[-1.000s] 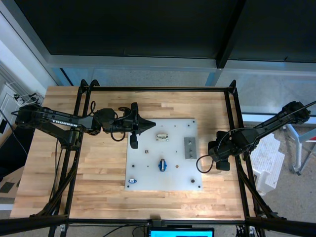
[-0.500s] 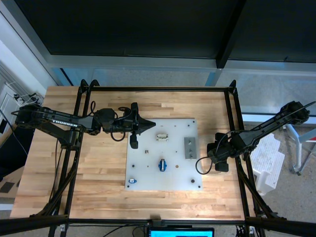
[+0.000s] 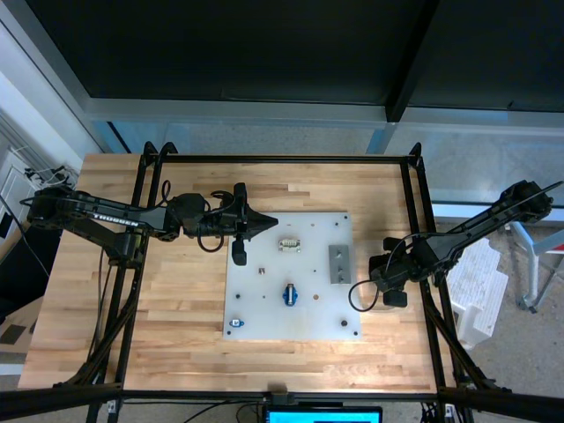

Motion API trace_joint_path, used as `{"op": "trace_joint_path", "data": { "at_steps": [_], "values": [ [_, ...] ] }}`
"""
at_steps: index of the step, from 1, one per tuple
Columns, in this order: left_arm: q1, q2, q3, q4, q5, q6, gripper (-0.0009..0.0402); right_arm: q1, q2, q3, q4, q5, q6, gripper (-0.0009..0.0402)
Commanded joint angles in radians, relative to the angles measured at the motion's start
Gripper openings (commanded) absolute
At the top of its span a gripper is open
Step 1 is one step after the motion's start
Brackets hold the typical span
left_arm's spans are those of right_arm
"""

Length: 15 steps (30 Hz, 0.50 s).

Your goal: Pick the 16mm cylinder and install on the taskboard

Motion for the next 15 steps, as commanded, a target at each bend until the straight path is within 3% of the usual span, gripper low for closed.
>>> {"op": "trace_joint_path", "data": {
  "at_steps": [1,15],
  "values": [
    [0.000,0.000,0.000,0.000,0.000,0.000,0.0000,0.000,0.000,0.001,-0.001,0.000,0.001,0.0109],
    [0.000,0.000,0.000,0.000,0.000,0.000,0.0000,0.000,-0.002,0.003,-0.003,0.000,0.001,-0.0003]
  ]
}}
